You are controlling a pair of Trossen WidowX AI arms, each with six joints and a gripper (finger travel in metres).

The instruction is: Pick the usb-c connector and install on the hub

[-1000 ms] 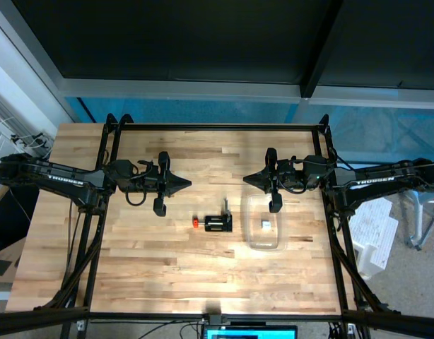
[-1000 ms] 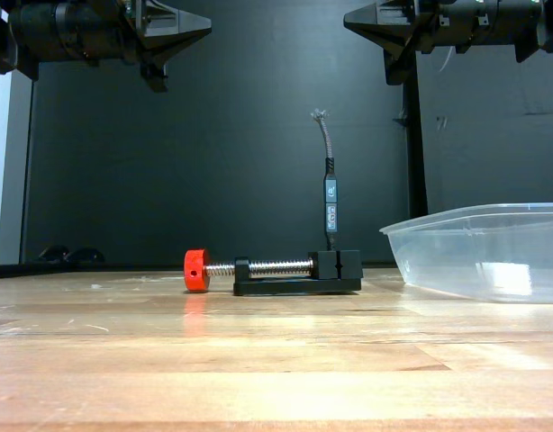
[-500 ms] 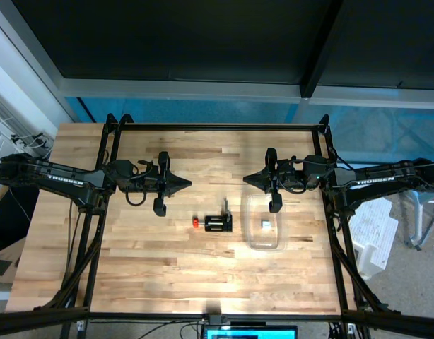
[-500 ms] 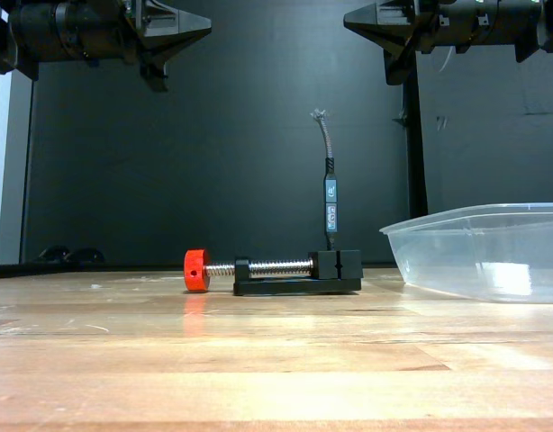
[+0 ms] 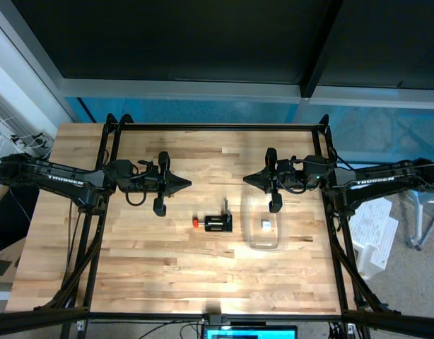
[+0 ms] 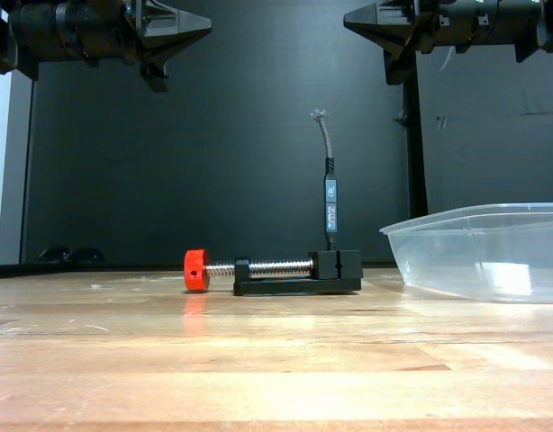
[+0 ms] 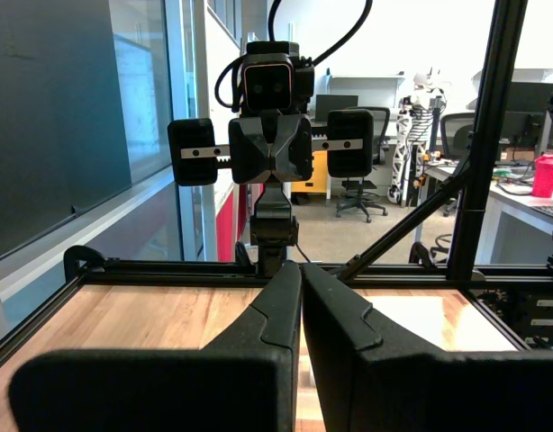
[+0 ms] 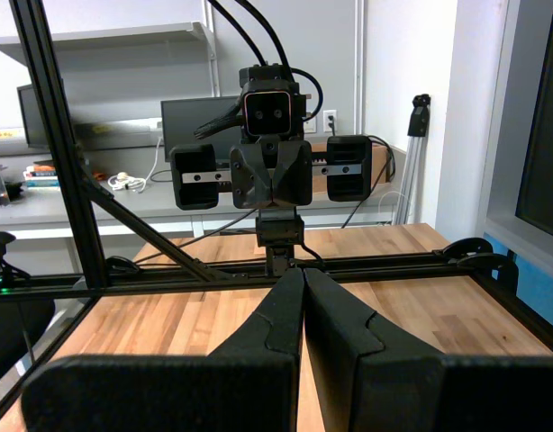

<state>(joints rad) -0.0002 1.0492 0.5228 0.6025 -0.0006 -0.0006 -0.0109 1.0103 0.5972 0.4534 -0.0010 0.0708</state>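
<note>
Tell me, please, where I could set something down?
The table is bare along its near edge, before the vise and clear tray, and at the far side beneath the raised left gripper and right gripper, both with jaws shut. Crowded at centre: vise with hub, beside the tray where the usb-c connector lies free.
</note>
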